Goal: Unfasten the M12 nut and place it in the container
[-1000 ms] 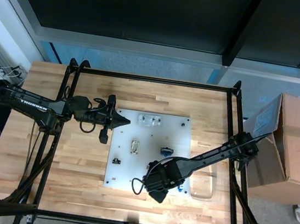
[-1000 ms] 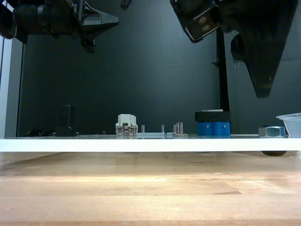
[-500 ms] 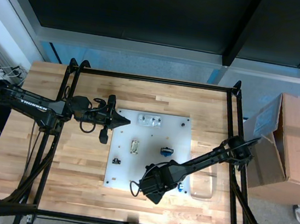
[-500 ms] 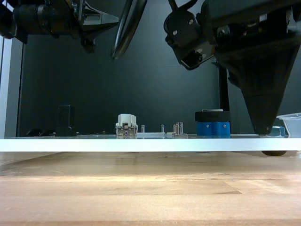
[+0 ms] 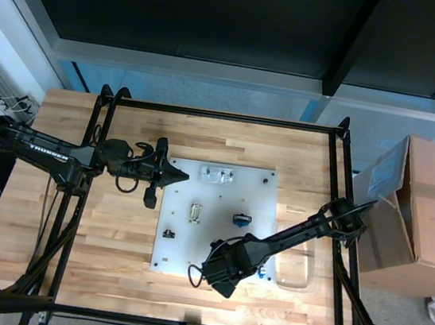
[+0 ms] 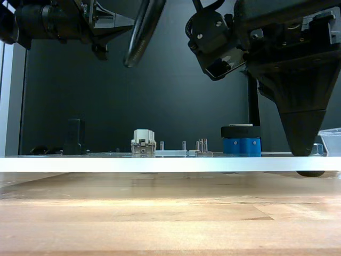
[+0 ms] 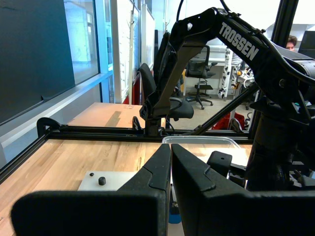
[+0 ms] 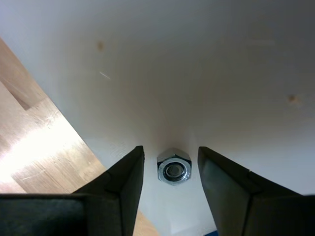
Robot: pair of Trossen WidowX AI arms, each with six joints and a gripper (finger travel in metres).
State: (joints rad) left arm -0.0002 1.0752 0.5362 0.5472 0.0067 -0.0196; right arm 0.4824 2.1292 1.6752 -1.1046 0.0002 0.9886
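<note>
Right gripper [image 8: 170, 150] low over the near right edge of the white board [image 5: 190, 247], its tip almost at board level in the low view. Jaws spread, one on each side of the M12 nut [image 8: 173, 169], with a sliver of white board between the nut and either finger, so apart from both. Nut flat on the board, on its stud, a dark core in its bore, ribs hidden. Outside the clear container [image 5: 312, 263], itself just right of the board on the tabletop [image 5: 106, 276].

Left gripper [image 5: 184, 177] raised high above the board's far left edge, pointing right, well apart from the nut and from the right gripper. Jaws there pressed together, only a thin seam between them in the left wrist view.

Blue block [image 6: 241, 145] on the board, just left of the right gripper's tip in the low view. Cardboard box [image 5: 428, 210] beyond the tabletop's right edge.
</note>
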